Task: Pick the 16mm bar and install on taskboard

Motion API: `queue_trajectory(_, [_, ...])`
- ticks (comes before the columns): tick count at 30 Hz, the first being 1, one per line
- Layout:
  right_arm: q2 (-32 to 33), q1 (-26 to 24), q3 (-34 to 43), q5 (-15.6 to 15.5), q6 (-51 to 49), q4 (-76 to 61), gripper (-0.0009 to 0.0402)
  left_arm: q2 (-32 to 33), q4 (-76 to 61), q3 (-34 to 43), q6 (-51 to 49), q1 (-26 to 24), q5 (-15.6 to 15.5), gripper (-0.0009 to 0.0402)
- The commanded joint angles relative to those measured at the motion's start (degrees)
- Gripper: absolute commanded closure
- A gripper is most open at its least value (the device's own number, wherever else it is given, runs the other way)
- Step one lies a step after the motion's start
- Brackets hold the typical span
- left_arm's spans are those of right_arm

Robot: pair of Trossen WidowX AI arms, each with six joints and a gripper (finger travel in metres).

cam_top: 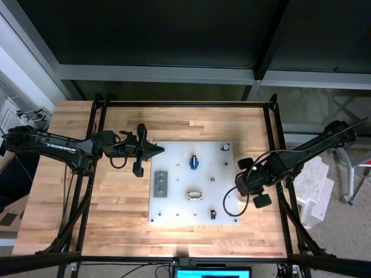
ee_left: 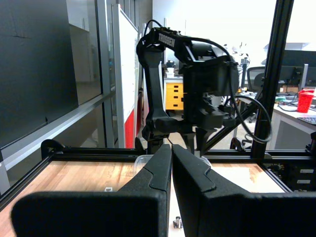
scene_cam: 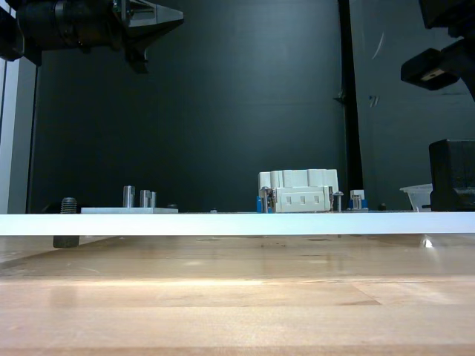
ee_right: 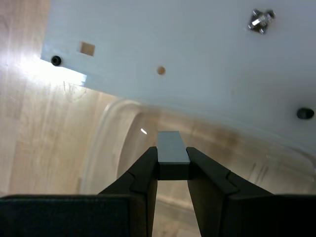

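I see the right gripper (ee_right: 173, 162) pinching the 16mm bar (ee_right: 173, 146) between its fingertips. The bar is a flat grey piece that sticks out past the pads and is clear of any seat. In the right wrist view it hangs over a clear tray (ee_right: 105, 134) that sits on the wooden table (ee_right: 29, 123) just beside the edge of the white taskboard (ee_right: 163, 34).

From above, the right gripper (cam_top: 246, 185) is at the board's right edge. The left gripper (cam_top: 155, 150) is at the board's far left corner, raised well above it in the low view, and its fingers (ee_left: 190, 168) are pressed together on nothing.

On the board I make out a grey block (cam_top: 160, 184) with pegs and a beige connector (cam_top: 195, 196).
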Motion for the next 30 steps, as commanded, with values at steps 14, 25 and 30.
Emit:
queue_trajectory(14, [10.58, 6.36, 7.63, 2.64, 8.17, -1.01, 0.0384, 0.02, 0.0, 0.0, 0.0, 0.02, 0.02, 0.0393])
queue_trajectory(25, [14.99, 9.11, 10.43, 2.93, 12.76, -0.11, 0.0384, 0.02, 0.0, 0.0, 0.0, 0.0, 0.0, 0.0393])
queue_trajectory(30, [16.06, 9.6, 10.43, 2.91, 14.34, 1.31, 0.0384, 0.02, -0.02, 0.0, 0.0, 0.0, 0.0, 0.0393])
